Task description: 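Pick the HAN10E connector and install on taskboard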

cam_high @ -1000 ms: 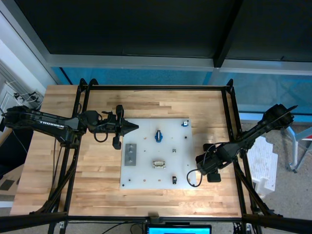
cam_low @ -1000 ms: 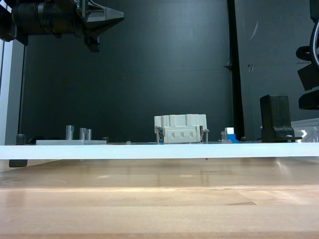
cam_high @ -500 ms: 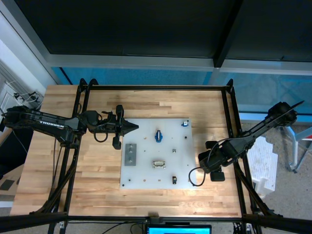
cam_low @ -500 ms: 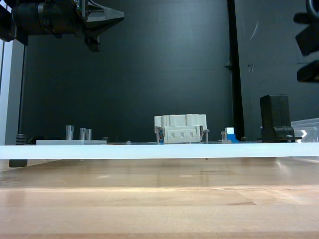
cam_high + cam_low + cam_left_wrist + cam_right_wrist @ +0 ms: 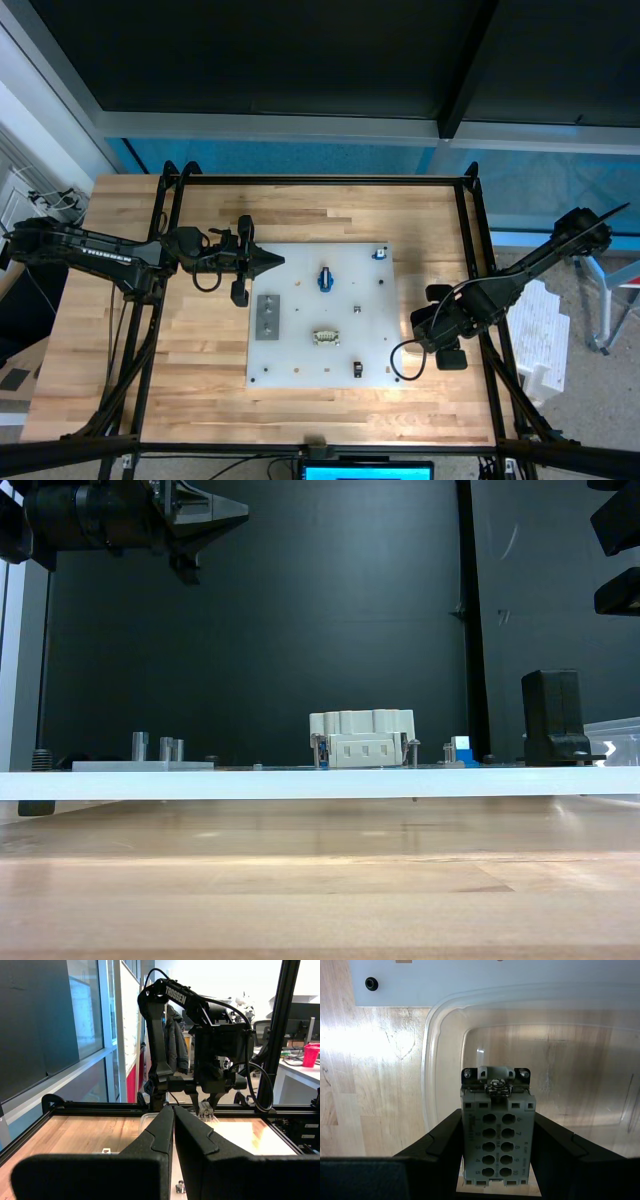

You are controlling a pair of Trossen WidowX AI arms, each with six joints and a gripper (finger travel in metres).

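**Transfer of the held plug: carry notes**

Nearest on the taskboard is a small upright black part. Just beyond it sits a beige mating housing, probably the target seat. To the right, off the board edge, the right gripper is clamped on the HAN10E connector. One finger is on each long side and the numbered pin face looks toward the camera. The plug hangs over the clear plastic tray.

Judgement: the step in hand is transport.
- Clear the tray rim before moving left.
- Pass above the black part.
- Match the plug's long axis to the housing.
- Descend straight and level, then press evenly.

At the far-left corner of the board the left gripper hovers, fingers together and empty.
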